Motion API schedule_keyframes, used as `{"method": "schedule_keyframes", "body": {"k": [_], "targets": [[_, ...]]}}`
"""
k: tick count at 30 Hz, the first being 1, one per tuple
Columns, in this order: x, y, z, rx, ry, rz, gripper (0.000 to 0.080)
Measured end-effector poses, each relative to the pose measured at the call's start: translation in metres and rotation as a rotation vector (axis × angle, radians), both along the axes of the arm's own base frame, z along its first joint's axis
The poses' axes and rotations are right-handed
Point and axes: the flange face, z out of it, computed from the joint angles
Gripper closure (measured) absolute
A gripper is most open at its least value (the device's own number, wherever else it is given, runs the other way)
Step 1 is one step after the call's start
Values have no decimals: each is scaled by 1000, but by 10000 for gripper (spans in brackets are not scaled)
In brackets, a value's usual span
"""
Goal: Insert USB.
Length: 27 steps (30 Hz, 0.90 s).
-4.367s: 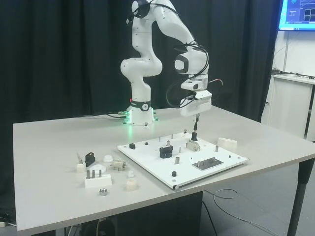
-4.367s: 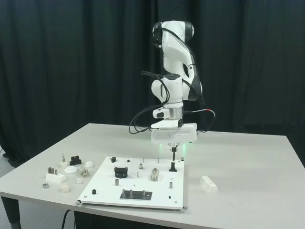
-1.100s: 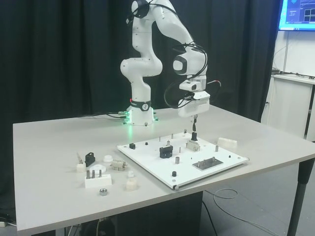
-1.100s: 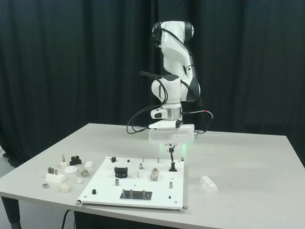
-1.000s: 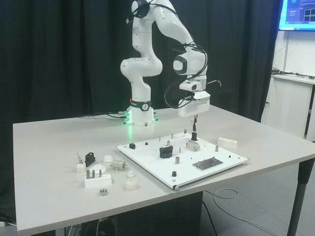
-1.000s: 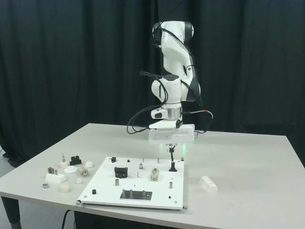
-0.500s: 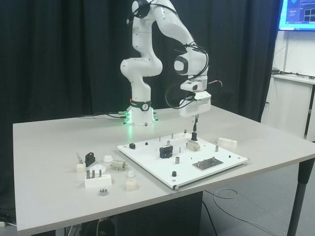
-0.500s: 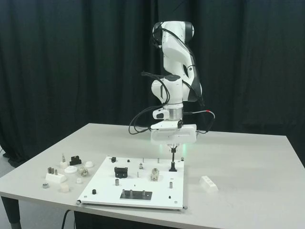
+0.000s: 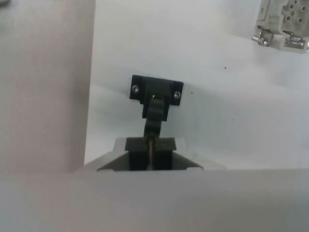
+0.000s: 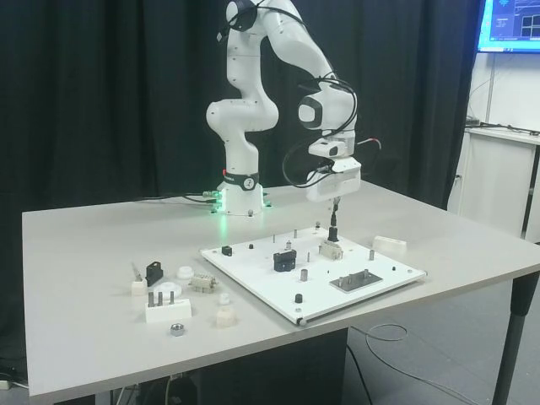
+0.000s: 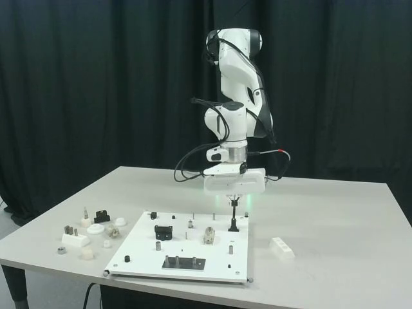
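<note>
A black USB plug [image 9: 153,115] stands with its tip in a black socket block [image 9: 157,91] that is screwed to the white board [image 9: 217,111]. My gripper [image 9: 150,153] is shut on the plug's upper end, directly above the socket. In the first room view the gripper [image 10: 335,202] hangs over the board's far side, with the plug [image 10: 333,219] below it reaching down to the socket [image 10: 332,231]. The second room view shows the same stack: gripper [image 11: 233,199], plug [image 11: 233,212], socket [image 11: 233,225].
The white board [image 10: 371,291] also carries a grey multi-pin connector [image 9: 282,24], a black block [image 10: 283,261], several pegs and a grey plate [image 10: 354,281]. Loose small parts [image 10: 169,291] lie on the table beside the board. A white block [image 11: 282,247] sits apart on the other side.
The gripper leaned a little sideways above the socket about a second ago and has come back nearly upright. The plug has stayed at the socket.
</note>
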Motion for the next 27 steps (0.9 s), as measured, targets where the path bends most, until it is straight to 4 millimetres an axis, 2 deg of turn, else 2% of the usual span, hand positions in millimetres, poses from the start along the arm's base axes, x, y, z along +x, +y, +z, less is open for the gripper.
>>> {"method": "schedule_keyframes", "body": {"k": [27], "targets": [[4, -3, -2, 4, -23, -5, 780]]}}
